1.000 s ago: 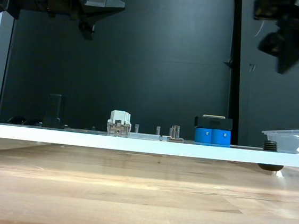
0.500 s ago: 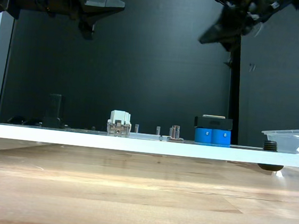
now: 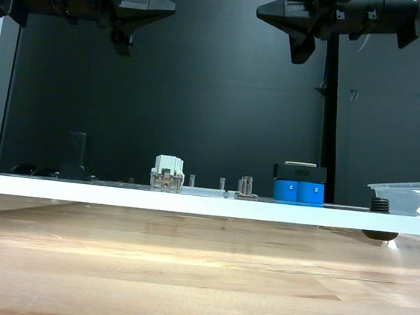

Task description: Unfasten the M12 nut and place it in the container

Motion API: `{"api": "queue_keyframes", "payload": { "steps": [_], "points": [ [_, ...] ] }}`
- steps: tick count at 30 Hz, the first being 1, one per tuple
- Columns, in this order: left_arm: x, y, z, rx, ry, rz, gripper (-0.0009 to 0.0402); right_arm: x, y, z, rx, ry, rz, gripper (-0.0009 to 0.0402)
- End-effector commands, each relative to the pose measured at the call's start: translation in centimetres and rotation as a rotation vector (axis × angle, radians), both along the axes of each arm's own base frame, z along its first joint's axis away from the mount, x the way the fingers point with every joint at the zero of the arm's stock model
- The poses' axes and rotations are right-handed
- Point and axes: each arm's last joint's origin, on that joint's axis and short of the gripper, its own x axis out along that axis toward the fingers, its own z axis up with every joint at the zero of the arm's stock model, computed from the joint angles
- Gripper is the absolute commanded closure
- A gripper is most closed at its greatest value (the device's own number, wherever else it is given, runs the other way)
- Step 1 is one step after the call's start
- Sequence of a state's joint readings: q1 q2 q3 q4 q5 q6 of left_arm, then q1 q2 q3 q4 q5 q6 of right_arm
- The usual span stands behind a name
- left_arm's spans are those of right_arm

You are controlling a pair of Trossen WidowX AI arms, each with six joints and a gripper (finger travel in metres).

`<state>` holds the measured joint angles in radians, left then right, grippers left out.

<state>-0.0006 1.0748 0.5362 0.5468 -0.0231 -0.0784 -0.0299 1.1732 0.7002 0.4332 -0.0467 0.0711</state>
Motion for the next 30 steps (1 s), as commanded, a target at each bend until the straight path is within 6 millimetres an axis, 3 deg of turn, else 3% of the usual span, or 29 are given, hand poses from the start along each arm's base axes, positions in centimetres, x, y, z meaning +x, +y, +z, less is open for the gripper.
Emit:
{"api": "queue_keyframes", "payload": {
  "steps": [1,30],
  "points": [
    [0.0,0.0,0.0,0.000,0.000,0.000,0.0393,-0.2,-0.2,-0.2,0.006,-0.048,-0.001,0.0394],
    [0.0,0.0,0.0,0.000,0.000,0.000,0.0393,-0.5,-0.1,-1.3,0.023,-0.057,-0.011,0.0394]
  ]
}}
